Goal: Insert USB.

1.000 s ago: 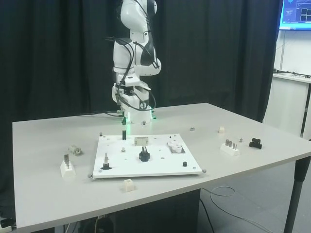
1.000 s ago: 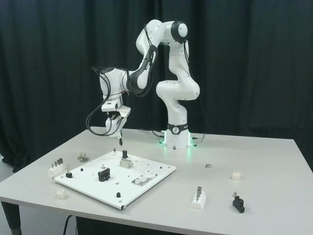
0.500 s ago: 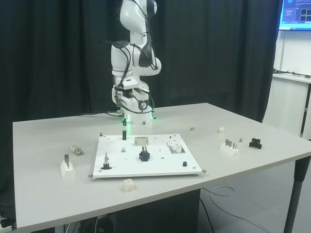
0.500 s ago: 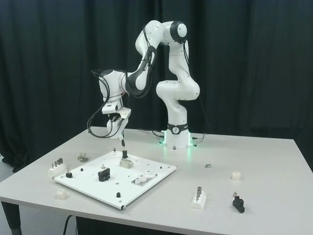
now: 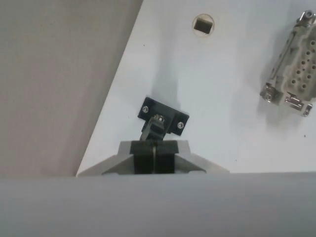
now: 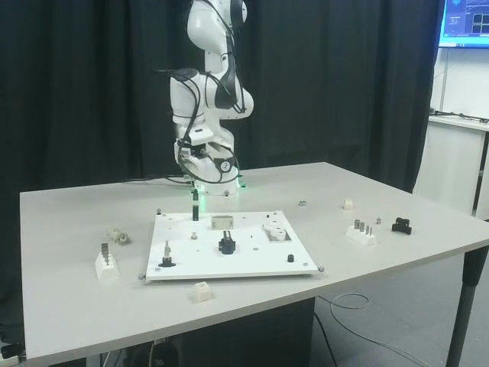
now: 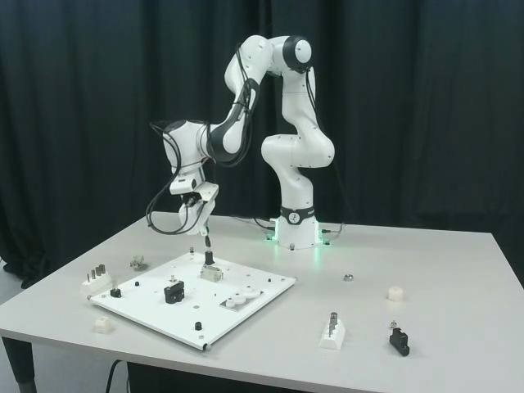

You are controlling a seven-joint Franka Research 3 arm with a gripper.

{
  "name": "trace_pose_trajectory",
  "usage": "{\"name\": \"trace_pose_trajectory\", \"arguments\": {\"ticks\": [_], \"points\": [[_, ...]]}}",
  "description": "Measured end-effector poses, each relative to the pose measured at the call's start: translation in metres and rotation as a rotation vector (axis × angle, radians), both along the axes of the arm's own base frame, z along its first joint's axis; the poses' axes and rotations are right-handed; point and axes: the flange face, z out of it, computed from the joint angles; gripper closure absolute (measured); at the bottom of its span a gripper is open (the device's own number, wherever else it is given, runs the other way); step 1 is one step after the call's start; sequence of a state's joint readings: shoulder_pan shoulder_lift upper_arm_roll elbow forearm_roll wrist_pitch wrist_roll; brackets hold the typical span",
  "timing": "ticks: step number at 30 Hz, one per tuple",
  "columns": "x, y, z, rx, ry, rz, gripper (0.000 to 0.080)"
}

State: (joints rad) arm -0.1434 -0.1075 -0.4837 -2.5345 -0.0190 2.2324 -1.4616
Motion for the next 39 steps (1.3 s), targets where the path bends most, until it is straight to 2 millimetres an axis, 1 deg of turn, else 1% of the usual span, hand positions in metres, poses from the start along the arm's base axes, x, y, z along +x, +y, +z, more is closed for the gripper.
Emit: {"name": "trace_pose_trajectory", "arguments": {"ticks": [8,39], "points": [[-0.0019,-0.0009,-0.0062,0.02,0.003,-0.001,0.0794],[-0.0024,-0.0021,-0.006,0.042,-0.014,0.018,0.0794]]}}
